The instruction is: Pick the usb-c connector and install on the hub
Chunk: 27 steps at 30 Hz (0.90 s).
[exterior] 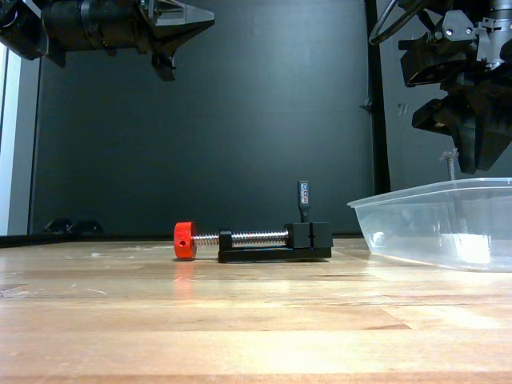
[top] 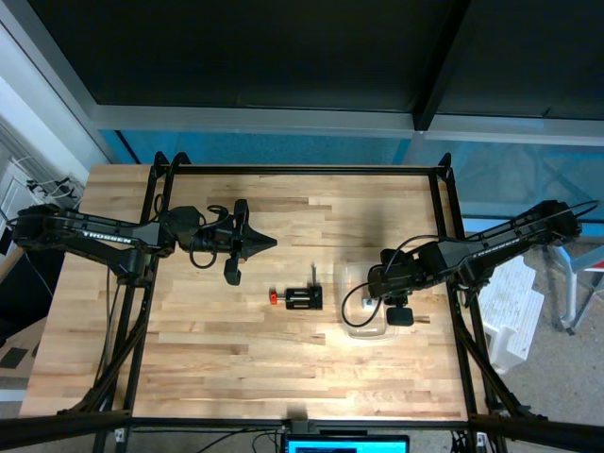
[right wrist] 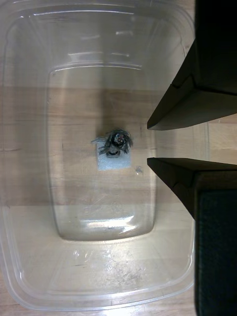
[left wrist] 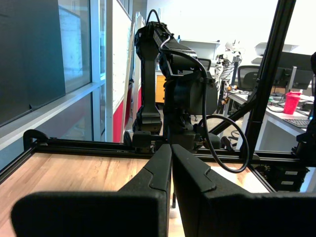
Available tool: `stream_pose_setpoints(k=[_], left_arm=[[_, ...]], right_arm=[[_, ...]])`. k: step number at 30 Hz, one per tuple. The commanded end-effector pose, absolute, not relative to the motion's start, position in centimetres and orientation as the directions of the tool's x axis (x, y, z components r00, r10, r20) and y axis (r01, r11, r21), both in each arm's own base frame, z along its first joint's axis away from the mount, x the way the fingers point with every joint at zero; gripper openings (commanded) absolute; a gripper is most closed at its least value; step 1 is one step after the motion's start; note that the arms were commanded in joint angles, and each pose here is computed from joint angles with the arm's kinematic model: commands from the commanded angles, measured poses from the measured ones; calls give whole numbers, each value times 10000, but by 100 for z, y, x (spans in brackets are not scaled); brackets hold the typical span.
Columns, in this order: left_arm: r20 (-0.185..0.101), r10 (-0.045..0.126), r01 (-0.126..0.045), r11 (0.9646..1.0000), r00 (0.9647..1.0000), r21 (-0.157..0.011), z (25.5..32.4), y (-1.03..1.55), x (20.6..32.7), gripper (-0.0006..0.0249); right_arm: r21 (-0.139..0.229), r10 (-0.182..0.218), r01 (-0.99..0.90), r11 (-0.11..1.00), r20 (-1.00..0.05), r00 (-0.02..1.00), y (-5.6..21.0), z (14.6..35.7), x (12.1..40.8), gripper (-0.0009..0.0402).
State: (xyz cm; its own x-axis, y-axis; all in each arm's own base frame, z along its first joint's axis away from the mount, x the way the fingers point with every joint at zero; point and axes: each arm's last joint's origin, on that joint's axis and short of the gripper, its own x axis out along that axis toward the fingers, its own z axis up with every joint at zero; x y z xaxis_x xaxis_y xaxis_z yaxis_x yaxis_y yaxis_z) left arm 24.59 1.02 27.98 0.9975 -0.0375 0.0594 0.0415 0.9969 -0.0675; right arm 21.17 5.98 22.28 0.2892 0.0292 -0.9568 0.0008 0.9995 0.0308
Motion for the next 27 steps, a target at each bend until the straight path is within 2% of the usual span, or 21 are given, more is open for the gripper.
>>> stream_pose_setpoints(k=[1,11,14,21,27], left_arm=[[598,-371,411,9969,9975,-675,2798,103,2459,0],[598,-375,415,9969,9975,-675,2798,102,2459,0],[598,-371,411,9969,9975,-675,2798,103,2459,0],[598,-375,415,9969,9975,-675,2798,102,2459,0],[598,-371,411,9969,9975,-675,2798,103,2459,0]], right_arm=[[307,291,8,9995,-9569,2889,598,2227,2117,75],[326,290,68,9994,-9520,3047,608,2213,2159,80],[59,30,89,9999,-9564,2921,617,2198,2213,100],[-48,-77,106,9999,-9567,2911,646,2249,2327,159],[-192,-200,56,9998,-9663,2565,658,2174,2368,173]])
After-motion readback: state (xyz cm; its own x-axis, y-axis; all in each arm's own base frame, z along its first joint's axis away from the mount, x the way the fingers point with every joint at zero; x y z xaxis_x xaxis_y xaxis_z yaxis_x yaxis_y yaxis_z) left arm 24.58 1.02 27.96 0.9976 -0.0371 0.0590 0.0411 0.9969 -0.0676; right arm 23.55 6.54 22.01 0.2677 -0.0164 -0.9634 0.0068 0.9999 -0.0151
